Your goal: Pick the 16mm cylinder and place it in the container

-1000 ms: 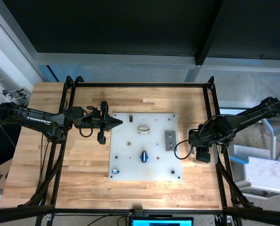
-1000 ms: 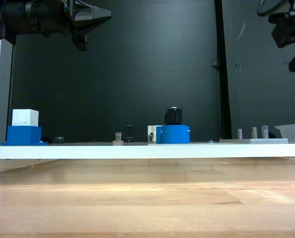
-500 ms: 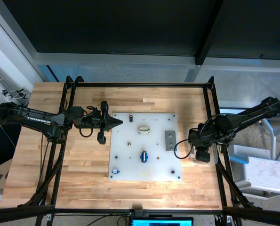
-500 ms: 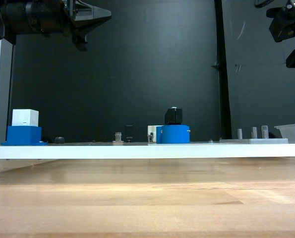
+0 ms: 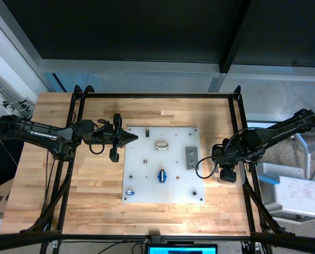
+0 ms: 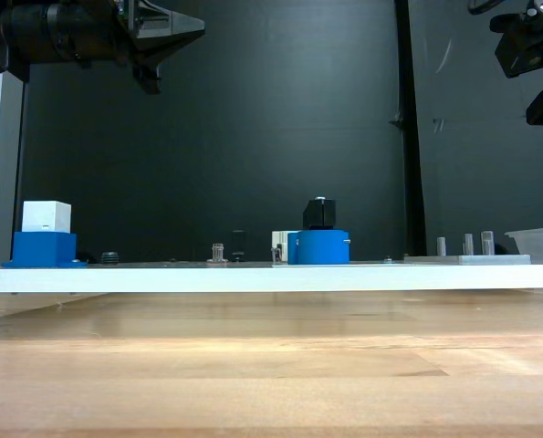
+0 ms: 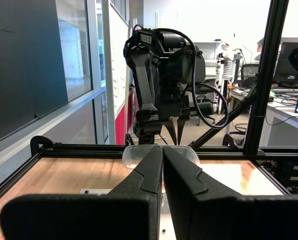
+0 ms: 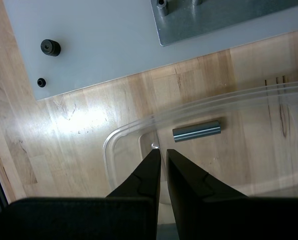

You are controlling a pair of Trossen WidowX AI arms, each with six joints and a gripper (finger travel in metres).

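Observation:
The 16mm cylinder (image 8: 196, 131), a silvery-grey metal peg, lies on its side inside the container (image 8: 116, 140), a clear plastic bin on the wood beside the white board. My right gripper (image 8: 163, 150) hovers above the bin's near rim, shut, with nothing between its fingers. From above, the right gripper (image 5: 219, 159) sits just off the board's right edge. My left gripper (image 5: 133, 137) hangs high over the board's left edge, shut and empty; the left wrist view has its fingertips (image 7: 163, 150) together and the container (image 7: 131, 154) beyond them.
The white board (image 5: 146, 180) carries a grey rectangular block with pegs (image 5: 191, 157), a blue connector part (image 5: 161, 175), a small blue-and-white block (image 5: 128, 193) and small fittings. A black frame (image 5: 157, 96) rings the table.
In the low view the right arm rose a little between one second and half a second ago, then stayed still. The left arm has not moved.

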